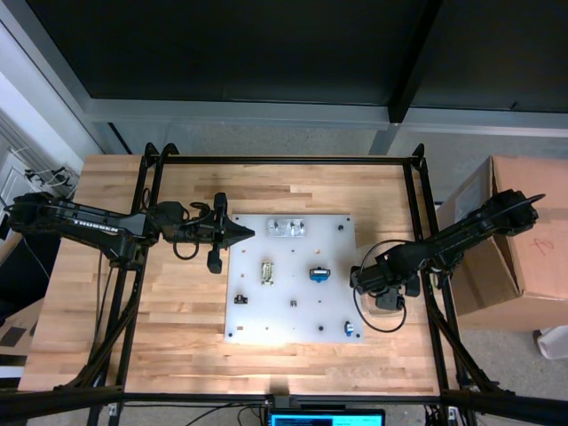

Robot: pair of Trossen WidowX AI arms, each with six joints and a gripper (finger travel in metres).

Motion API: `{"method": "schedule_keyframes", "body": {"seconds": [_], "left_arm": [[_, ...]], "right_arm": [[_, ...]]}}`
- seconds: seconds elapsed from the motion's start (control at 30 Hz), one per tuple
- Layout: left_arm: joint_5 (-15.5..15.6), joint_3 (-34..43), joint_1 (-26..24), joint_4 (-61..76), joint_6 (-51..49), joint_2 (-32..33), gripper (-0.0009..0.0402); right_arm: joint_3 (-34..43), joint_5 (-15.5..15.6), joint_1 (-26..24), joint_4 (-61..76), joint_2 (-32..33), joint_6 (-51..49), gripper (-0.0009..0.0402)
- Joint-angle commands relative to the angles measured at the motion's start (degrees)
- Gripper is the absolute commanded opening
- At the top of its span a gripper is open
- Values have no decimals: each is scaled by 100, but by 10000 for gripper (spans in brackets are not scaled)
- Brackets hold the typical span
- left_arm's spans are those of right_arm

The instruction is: Pick the M12 nut and place it on its threads and fasten

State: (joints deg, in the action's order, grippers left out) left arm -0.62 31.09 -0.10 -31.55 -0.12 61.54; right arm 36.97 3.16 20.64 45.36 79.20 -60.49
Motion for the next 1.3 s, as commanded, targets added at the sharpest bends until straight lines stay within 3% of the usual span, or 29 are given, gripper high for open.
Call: {"method": "schedule_keyframes", "body": {"seconds": [0.03, 0.37, 0.7, 0.77, 1.0, 1.3], "left_arm": [[0, 2, 2, 0, 2, 2, 0], [-2, 2, 2, 0, 2, 2, 0], [-2, 2, 2, 0, 2, 2, 0], [-2, 2, 2, 0, 2, 2, 0], [0, 2, 2, 0, 2, 2, 0], [0, 2, 2, 0, 2, 2, 0]], "right_arm": [[2, -9, 2, -2, -31, 28, 39], [356, -13, -2, 514, -328, 667, 9], [1102, -13, 13, 990, -376, 3115, 4], [1252, -17, 46, 1023, -341, 3215, 4], [2059, -70, 214, 1569, 208, 3926, 4], [3469, -72, 426, 1744, 1447, 4787, 4]]}}
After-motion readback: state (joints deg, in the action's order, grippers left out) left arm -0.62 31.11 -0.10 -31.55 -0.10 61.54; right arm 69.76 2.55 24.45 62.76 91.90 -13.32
